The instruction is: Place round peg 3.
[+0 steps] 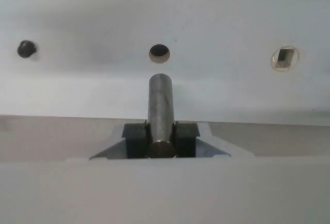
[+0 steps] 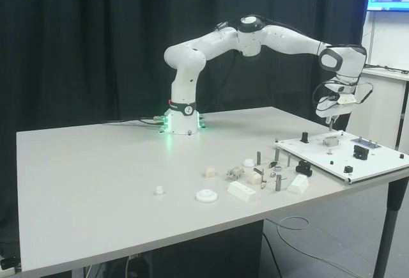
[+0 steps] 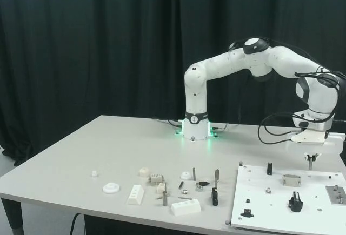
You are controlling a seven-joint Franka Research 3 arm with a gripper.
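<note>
Grey peg (image 1: 161,112) nearest the wrist camera, pinched upright between the jaws (image 1: 161,140), hanging just above a round hole (image 1: 159,52) in the white board (image 2: 377,162), board on the counter's (image 2: 96,163) right end, loose parts (image 2: 255,179) beside it.

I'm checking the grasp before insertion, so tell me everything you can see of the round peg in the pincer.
The round peg is a plain grey cylinder, metal by its look, with a flat end face. The pincer is shut on it, black pads pressing both sides near one end, the rest sticking out free. In the wrist view it lines up with a round hole in the white board. The room views show it upright above that board, not touching it.
</note>
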